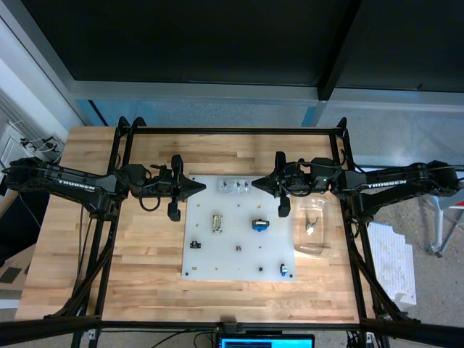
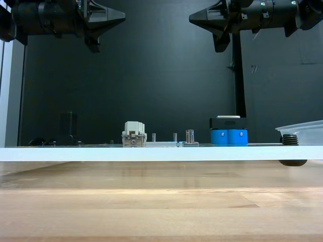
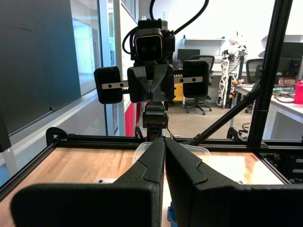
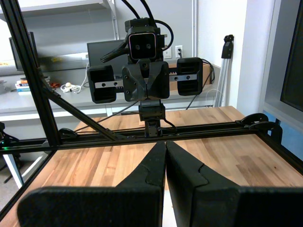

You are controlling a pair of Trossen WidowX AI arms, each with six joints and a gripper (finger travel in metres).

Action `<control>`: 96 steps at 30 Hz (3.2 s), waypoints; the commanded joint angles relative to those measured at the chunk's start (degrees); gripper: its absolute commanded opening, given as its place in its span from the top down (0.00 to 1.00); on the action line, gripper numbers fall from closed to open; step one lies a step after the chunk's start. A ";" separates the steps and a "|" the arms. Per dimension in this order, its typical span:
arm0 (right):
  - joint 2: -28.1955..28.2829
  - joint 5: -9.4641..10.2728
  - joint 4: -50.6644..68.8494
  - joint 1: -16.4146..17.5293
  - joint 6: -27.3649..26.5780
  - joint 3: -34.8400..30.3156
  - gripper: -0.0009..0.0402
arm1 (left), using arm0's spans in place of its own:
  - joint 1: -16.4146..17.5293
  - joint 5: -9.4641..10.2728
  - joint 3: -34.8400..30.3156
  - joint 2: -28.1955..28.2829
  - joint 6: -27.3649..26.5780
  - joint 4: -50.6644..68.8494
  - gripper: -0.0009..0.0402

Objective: Pick the RJ45 connector and install on taskboard

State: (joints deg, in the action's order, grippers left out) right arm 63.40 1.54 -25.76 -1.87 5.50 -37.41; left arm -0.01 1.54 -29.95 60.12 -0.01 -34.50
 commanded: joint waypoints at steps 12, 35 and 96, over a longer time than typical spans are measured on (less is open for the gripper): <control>0.02 0.00 0.20 0.02 0.04 0.00 0.98 | 0.02 0.00 0.00 -0.02 0.02 -0.02 0.98; -12.13 -0.50 24.94 0.00 1.51 -1.44 0.98 | 0.00 0.00 0.00 -0.02 0.00 -0.02 0.98; -18.40 -5.03 102.75 20.20 21.92 -14.40 0.98 | 0.00 0.00 0.00 -0.02 0.00 -0.02 0.98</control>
State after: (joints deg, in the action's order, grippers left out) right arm 44.49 -3.49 77.03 17.78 26.85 -51.86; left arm -0.01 1.54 -29.93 60.10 -0.01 -34.50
